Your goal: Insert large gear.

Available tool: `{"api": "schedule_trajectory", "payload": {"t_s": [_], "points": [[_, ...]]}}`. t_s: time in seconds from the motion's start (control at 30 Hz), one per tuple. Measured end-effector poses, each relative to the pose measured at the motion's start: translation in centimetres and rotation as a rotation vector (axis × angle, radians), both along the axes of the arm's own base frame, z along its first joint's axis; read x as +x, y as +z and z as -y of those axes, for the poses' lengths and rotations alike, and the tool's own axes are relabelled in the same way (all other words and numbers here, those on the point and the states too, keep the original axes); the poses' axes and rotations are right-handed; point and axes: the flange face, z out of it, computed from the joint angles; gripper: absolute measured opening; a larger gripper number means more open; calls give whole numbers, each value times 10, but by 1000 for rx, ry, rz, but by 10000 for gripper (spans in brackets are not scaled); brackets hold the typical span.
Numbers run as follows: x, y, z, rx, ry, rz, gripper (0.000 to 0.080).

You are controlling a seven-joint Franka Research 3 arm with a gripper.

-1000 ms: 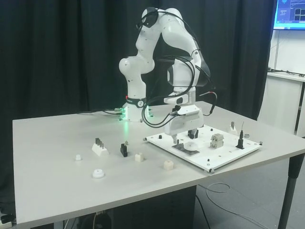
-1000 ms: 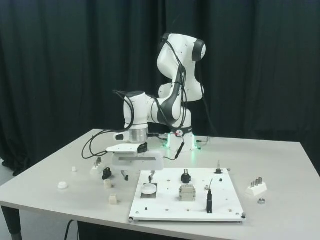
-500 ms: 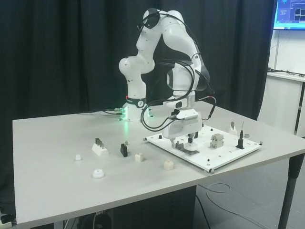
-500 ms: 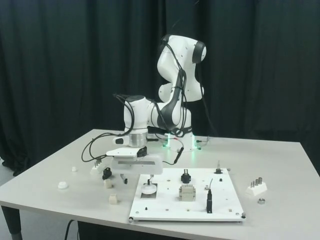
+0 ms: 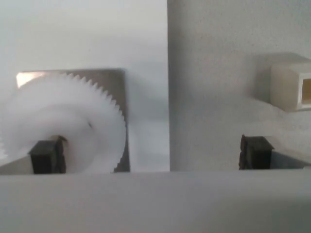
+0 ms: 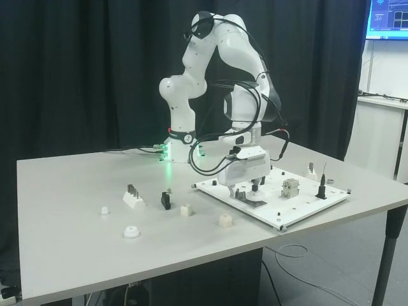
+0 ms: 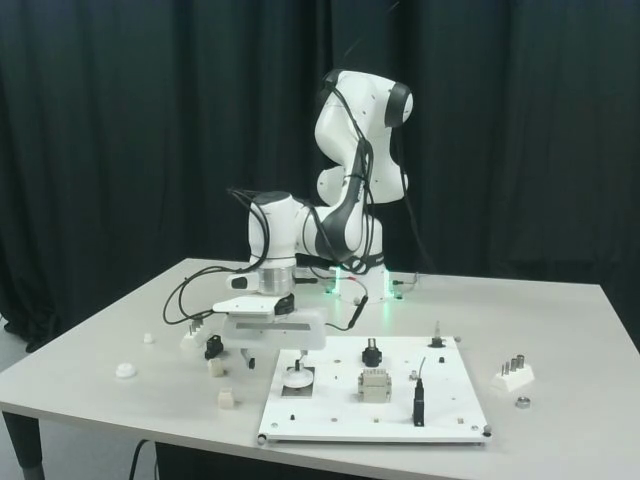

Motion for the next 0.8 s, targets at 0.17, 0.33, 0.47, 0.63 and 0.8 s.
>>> {"api": "schedule_trajectory", "payload": {"t_s": [0.17,0.33,0.47,0.63,0.8], "points": [[1,0,-1,-2,4,6,800],[2,-6,-4,-13,13,14,800],[3,-12,-6,-22,19,21,800],[5,-16,-8,-26,22,27,800],[6,-17,-7,-24,25,29,800]]}}
